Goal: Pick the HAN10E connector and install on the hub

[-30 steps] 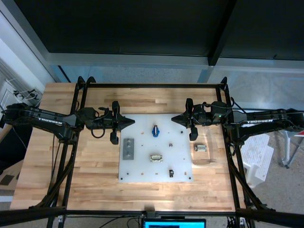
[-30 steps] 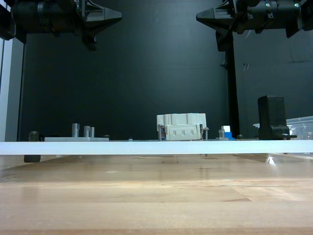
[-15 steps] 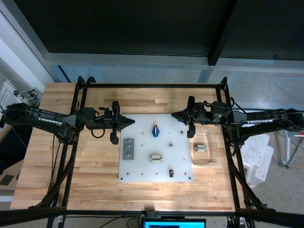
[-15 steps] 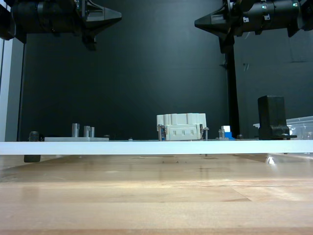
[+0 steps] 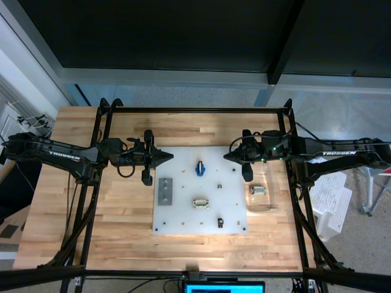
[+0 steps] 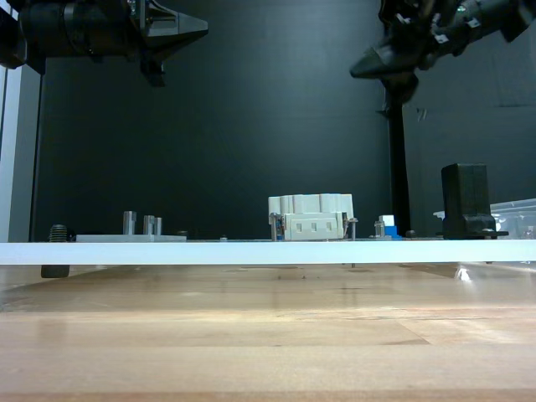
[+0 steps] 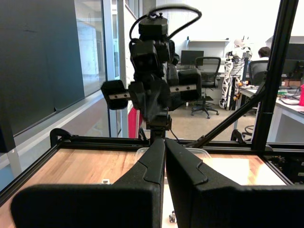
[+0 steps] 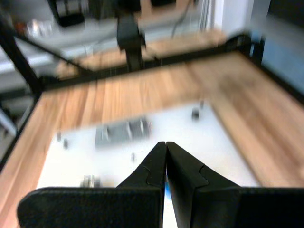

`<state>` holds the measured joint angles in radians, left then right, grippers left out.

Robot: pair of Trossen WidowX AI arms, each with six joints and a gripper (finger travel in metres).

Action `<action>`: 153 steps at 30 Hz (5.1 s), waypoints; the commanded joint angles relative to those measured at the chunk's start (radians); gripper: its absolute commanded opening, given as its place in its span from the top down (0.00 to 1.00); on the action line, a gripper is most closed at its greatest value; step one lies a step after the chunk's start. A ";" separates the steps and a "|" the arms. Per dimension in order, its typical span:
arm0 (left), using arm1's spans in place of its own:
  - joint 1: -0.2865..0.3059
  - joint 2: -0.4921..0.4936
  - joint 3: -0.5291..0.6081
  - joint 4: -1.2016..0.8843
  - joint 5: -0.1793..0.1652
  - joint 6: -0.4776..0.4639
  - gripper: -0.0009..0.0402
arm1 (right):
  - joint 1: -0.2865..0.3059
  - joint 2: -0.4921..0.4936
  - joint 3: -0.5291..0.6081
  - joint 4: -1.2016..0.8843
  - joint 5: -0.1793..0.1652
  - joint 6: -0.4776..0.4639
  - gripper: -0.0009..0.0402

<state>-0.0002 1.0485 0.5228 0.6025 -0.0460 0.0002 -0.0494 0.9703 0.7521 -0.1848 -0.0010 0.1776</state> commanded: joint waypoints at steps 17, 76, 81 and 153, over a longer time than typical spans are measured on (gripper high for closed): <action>0.000 0.000 0.000 0.000 0.000 0.000 0.98 | 0.145 0.003 0.087 -0.601 0.061 0.130 0.80; 0.000 0.000 0.000 0.000 0.000 0.000 0.98 | 0.284 0.276 0.147 -0.909 0.061 0.090 0.32; 0.000 0.001 0.000 0.000 0.000 0.000 0.98 | 0.288 0.276 0.115 -0.888 0.062 0.090 0.32; 0.000 0.000 0.000 0.000 0.000 0.000 0.98 | 0.256 0.276 -0.072 -0.712 0.088 0.101 0.98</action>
<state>-0.0002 1.0489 0.5224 0.6025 -0.0460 0.0002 0.2070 1.2449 0.6811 -0.8978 0.0860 0.2783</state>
